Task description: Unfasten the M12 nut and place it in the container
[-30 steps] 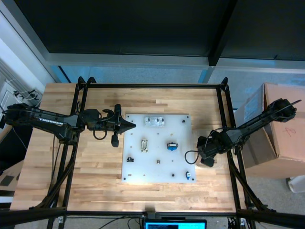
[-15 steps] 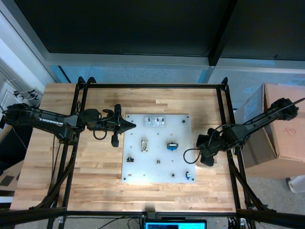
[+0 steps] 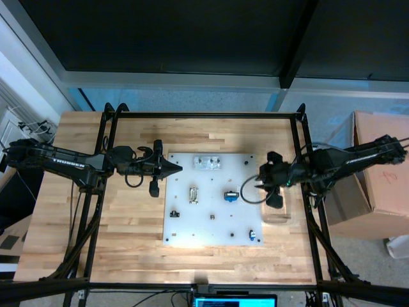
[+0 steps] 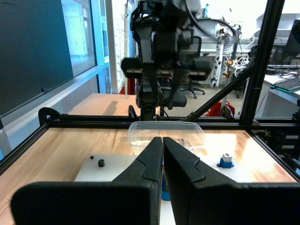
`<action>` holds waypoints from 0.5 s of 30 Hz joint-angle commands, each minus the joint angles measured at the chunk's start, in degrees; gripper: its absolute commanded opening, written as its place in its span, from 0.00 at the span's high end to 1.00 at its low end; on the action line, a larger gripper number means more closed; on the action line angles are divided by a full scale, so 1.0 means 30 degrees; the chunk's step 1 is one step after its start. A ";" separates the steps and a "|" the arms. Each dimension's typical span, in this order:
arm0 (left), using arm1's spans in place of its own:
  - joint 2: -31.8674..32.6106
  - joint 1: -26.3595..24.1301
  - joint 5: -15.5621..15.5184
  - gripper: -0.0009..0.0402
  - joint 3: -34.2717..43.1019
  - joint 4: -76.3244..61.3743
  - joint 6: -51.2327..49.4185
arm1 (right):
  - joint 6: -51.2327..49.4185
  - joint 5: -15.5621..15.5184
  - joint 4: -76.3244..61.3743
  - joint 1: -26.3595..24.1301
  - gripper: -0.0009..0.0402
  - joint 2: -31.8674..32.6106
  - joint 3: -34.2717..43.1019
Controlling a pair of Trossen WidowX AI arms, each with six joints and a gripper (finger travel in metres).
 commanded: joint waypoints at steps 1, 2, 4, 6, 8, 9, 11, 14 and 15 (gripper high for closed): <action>0.0007 0.0007 0.0000 0.98 0.0007 0.0000 0.0007 | -0.1872 -0.1421 0.2681 -0.1668 0.87 -0.0619 -0.0452; 0.0007 0.0000 0.0000 0.98 0.0007 0.0007 0.0007 | -0.2229 -0.1800 0.3650 -0.2164 0.91 -0.0772 -0.0627; 0.0007 0.0000 0.0000 0.98 0.0007 0.0000 0.0007 | -0.2943 -0.2339 0.5282 -0.2885 0.99 -0.0969 -0.0896; 0.0007 0.0000 0.0000 0.98 0.0007 0.0000 0.0007 | -0.3497 -0.2623 0.6776 -0.3388 0.96 -0.0991 -0.1195; 0.0007 0.0000 0.0000 0.98 0.0007 0.0007 0.0007 | -0.3847 -0.3220 0.8437 -0.3978 0.97 -0.1180 -0.1698; 0.0007 0.0000 0.0000 0.98 0.0007 0.0007 0.0007 | -0.4095 -0.3796 0.9515 -0.4313 0.98 -0.1268 -0.2062; 0.0007 0.0000 0.0000 0.98 0.0007 0.0007 0.0007 | -0.4342 -0.4911 1.1927 -0.4889 0.98 -0.1494 -0.2987; 0.0007 0.0000 0.0000 0.98 0.0007 0.0007 0.0007 | -0.4328 -0.5821 1.5875 -0.5275 0.98 -0.1749 -0.4619; 0.0007 0.0000 0.0000 0.98 0.0007 0.0000 0.0007 | -0.4320 -0.5843 1.7231 -0.5275 0.98 -0.1800 -0.5173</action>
